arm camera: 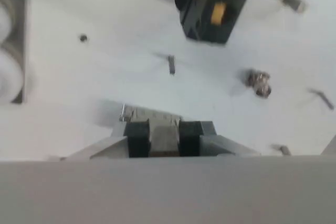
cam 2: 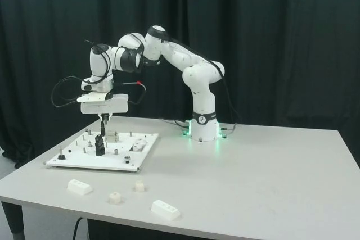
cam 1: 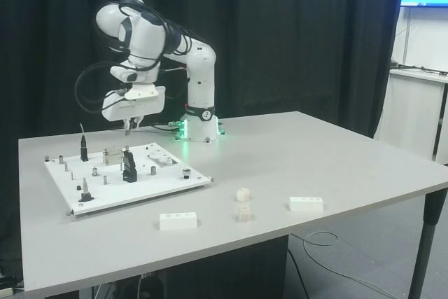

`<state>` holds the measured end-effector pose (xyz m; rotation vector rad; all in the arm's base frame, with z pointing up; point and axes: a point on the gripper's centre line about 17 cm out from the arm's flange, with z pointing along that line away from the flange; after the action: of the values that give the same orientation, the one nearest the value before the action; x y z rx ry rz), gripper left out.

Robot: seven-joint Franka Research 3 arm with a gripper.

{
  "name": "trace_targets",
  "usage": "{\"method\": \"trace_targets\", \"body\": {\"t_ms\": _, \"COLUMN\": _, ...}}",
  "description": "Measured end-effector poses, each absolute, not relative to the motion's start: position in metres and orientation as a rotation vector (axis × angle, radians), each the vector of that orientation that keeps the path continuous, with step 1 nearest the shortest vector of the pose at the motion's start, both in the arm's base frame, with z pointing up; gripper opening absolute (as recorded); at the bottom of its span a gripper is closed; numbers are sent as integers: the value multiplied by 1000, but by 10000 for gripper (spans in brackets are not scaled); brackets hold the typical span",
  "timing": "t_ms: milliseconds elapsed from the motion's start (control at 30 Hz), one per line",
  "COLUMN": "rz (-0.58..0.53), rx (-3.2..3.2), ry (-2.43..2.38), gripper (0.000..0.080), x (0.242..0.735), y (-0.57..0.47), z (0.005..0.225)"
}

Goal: Insert square peg 3.

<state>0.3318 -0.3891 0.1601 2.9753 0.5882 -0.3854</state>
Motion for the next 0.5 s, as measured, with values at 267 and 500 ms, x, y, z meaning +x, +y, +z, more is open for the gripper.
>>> {"method": "trace_targets", "body": {"t_ms": 267, "rz": -361, "rx": 3004, "ry": 554, "gripper": 114, "x": 303, "y": -399, "z": 161}}
{"method": "trace_targets", "body": {"t_ms": 500, "rz": -324, "rx": 3037, "ry": 544, "gripper": 114, "x": 283, "y": -403, "z": 161}}
